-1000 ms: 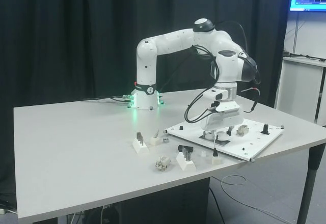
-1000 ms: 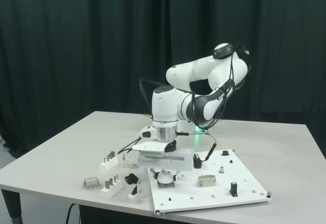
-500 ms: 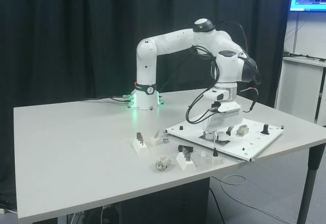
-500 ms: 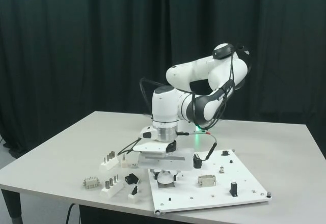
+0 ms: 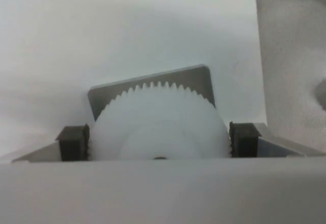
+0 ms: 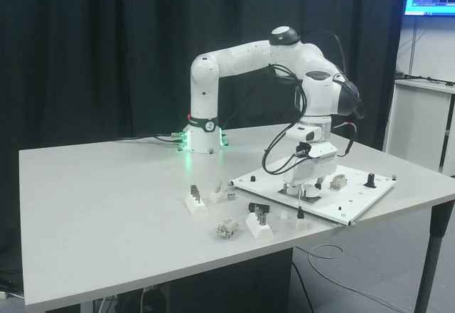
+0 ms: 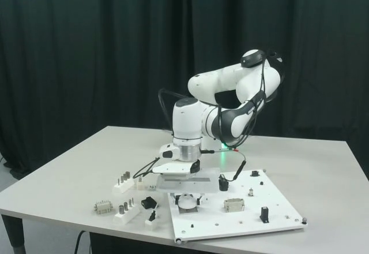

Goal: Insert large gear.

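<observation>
One white arm (image 6: 245, 51), bolted at the far side of one grey table (image 6: 106, 206), green light at its base. It bends over and points straight down above a white board (image 7: 277, 216) lying at the table's near right part as seen from the second room view.

Gripper (image 5: 159, 141): two black fingertips (image 5: 73, 142), one on each side of the large gear (image 5: 159, 124), both pressed against its toothed rim. So it is closed on the gear, with the gear filling the span between the pads. One gear only, white, teeth visible along the upper arc in the wrist view.

Behind the gear in the wrist view, one grey plate (image 5: 196, 81); the gear overlaps it. In the room views the gear (image 7: 187, 198) sits low under the gripper (image 7: 187, 196), just over a grey plate (image 7: 185, 209) on the board's left part. Cannot tell whether the gear touches the plate or hangs just above it.

On the board, counted from the second room view: one pale connector block (image 7: 233, 205) near the middle, three black pieces (image 7: 264, 214) spread from the centre to the right, one small upright pin (image 7: 250, 193).

Off the board, on the bare table to its left: three white holder blocks with pegs (image 7: 123, 182), one loose pale connector (image 7: 104, 208), one black part (image 7: 149, 202) close to the board's edge.

One black cable (image 6: 274, 158) loops from the wrist down toward the board.
</observation>
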Robot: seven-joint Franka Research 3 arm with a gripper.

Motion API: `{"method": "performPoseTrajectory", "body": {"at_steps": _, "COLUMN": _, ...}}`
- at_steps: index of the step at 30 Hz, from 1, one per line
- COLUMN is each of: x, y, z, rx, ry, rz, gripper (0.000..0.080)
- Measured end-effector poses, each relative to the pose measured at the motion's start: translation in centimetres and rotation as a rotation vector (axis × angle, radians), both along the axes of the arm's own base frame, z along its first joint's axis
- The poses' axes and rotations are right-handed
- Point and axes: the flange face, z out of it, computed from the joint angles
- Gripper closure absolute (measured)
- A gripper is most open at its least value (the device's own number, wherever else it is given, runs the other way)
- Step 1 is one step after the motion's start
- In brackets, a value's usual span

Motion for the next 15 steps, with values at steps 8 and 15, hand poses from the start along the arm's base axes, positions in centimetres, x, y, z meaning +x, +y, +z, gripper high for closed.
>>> {"method": "performPoseTrajectory", "body": {"at_steps": 8, "x": 0.00, "y": 0.00, "z": -0.09, "rx": -0.001, "ry": 0.001, "rz": -0.004, "gripper": 0.0206}}
{"method": "performPoseTrajectory", "body": {"at_steps": 15, "x": 0.00, "y": 0.00, "z": -0.19, "rx": -0.001, "ry": 0.001, "rz": -0.019, "gripper": 0.0206}}
